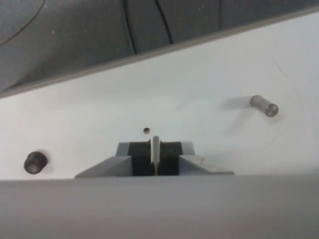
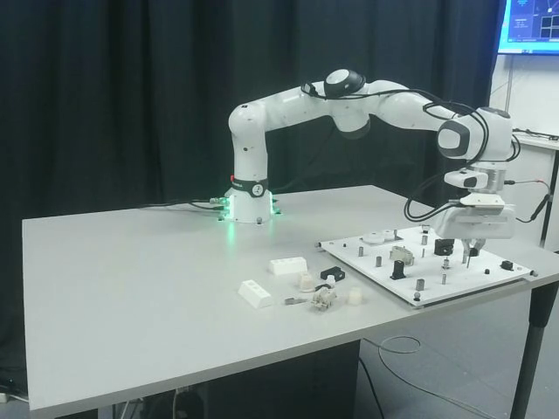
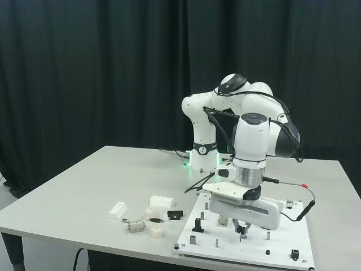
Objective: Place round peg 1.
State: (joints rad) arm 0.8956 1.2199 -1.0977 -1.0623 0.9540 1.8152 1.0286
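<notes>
Round peg 1 [image 1: 155, 152], a thin pin, hangs upright, pinched in the tool [image 1: 155, 167], just short of the small hole [image 1: 146, 130] in the white board [image 1: 209, 84] on the grey worktop [image 2: 131, 271]. Lowered from here, it would likely strike board, not hole, and could slip or tilt in the narrow grip.

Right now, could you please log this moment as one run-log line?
gripper: shut on thin round peg | position: above white board | small hole: just ahead, unfilled | phase: aligning
</notes>
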